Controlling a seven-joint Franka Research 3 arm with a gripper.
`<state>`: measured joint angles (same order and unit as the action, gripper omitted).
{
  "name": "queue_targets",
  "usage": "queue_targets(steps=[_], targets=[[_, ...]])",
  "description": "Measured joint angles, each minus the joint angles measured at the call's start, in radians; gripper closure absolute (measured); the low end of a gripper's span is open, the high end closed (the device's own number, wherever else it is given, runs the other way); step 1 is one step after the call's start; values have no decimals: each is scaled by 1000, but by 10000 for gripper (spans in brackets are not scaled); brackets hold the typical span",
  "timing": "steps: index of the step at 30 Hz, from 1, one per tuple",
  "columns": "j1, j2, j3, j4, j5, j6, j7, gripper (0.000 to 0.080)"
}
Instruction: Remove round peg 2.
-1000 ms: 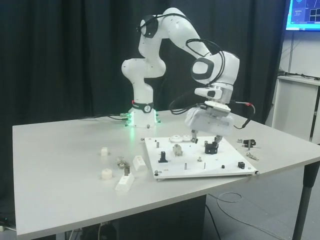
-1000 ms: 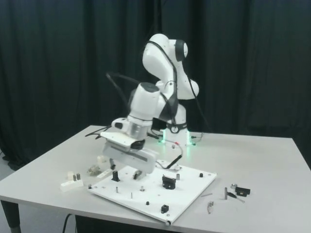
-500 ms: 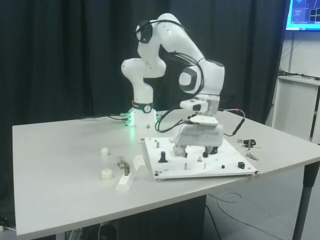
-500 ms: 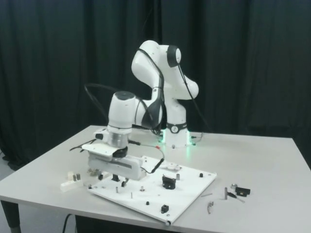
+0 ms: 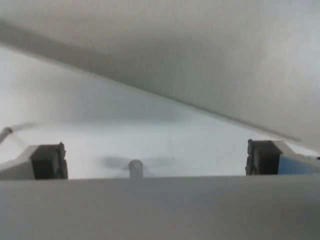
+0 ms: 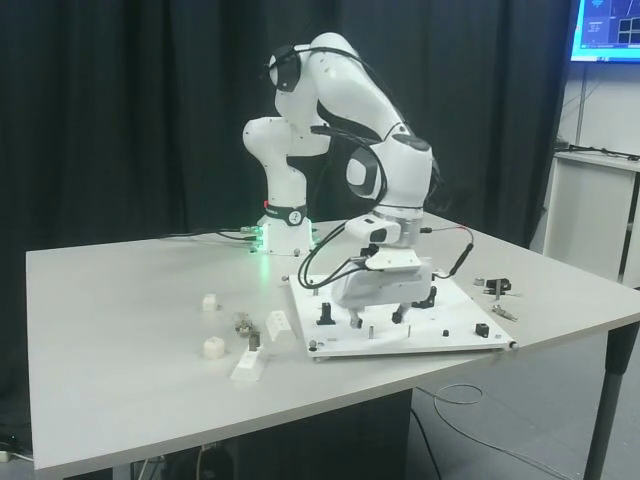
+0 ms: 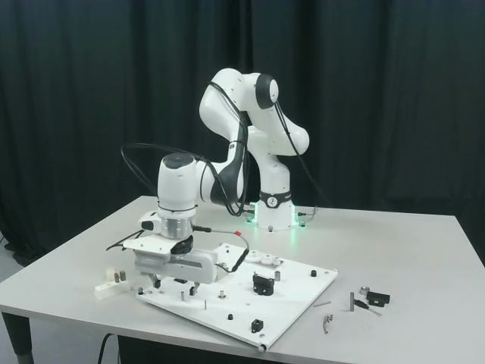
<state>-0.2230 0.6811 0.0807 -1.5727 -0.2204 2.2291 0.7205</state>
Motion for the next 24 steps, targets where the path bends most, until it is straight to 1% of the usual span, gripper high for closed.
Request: queue_targets(steps=[6,11,16,24], targets=[[0,10,-1,-2,23,-23,-12,3],[0,14,-1,-15,38,-31,-20,3],[1,14,-1,-30,45,-31,-26,3],[1,15,-1,-40,47,-29,-28,3]])
